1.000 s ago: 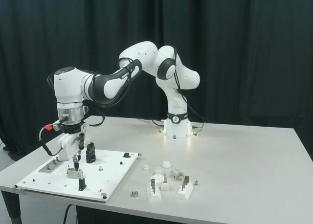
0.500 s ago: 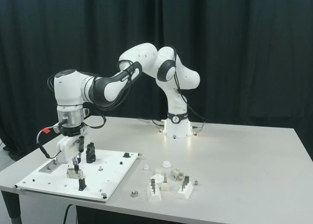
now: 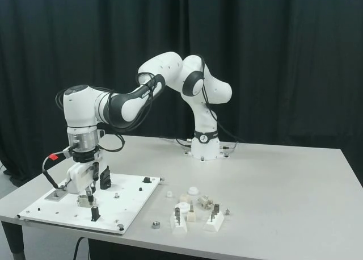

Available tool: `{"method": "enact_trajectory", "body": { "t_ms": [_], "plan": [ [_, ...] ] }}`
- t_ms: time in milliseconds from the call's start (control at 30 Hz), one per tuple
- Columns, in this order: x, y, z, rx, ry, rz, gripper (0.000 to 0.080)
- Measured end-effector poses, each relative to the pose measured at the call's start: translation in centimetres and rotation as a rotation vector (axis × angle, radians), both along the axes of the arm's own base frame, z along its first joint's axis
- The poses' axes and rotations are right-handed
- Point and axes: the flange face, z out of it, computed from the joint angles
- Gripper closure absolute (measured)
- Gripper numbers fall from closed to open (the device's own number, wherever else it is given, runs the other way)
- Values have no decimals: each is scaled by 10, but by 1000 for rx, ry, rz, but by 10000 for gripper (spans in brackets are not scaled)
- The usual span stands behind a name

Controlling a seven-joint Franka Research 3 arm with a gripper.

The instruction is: Insert USB.

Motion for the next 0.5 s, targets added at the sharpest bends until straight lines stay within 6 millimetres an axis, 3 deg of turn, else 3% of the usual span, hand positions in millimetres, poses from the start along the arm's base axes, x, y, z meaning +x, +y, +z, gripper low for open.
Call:
{"method": "enact_trajectory", "body": {
  "t_ms": [500],
  "plan": [
    [0,2,-4,1,9,-35,742]
  ]
}}
